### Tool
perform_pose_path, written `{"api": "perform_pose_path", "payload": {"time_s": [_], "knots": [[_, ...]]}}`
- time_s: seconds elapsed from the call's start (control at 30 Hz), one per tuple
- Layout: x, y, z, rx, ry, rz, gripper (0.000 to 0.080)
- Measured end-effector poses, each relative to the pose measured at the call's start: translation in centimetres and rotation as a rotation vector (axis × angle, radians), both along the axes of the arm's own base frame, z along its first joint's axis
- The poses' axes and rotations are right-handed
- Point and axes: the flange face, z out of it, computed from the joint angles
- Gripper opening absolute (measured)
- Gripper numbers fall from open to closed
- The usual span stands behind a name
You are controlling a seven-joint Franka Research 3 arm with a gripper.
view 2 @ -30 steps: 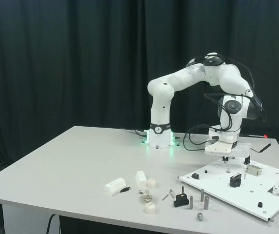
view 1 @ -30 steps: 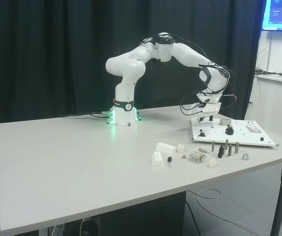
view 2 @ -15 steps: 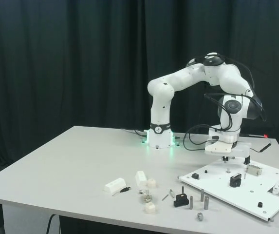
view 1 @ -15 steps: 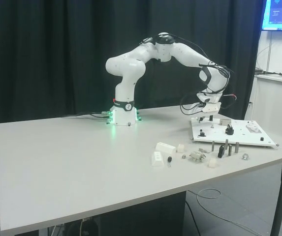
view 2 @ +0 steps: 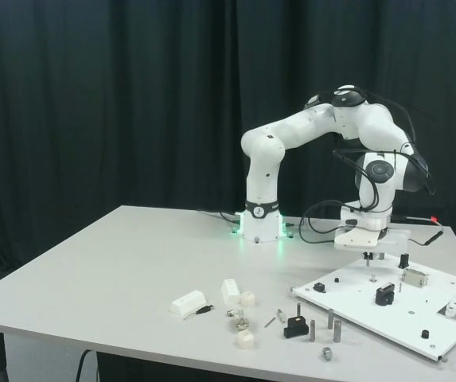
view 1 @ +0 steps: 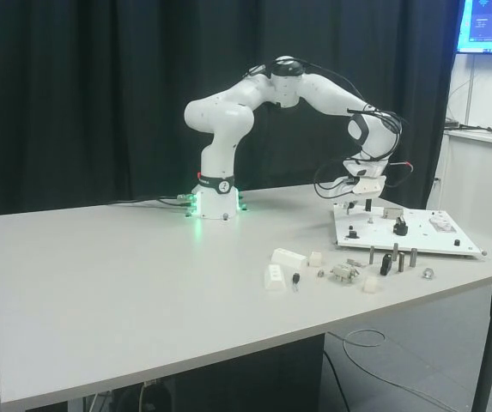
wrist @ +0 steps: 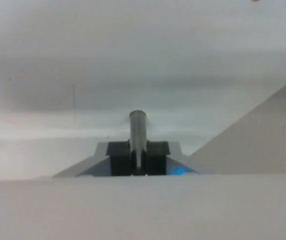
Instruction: Remove round peg 2.
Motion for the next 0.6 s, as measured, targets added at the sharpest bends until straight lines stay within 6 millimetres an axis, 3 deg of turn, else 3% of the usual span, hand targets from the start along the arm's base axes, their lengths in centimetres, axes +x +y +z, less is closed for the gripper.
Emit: {"api": "perform_pose_path", "payload": {"time_s": [0.6], "knots": [[0.00, -0.04, 0.25, 0.001, 0.006, -0.001, 0.0065]]}}
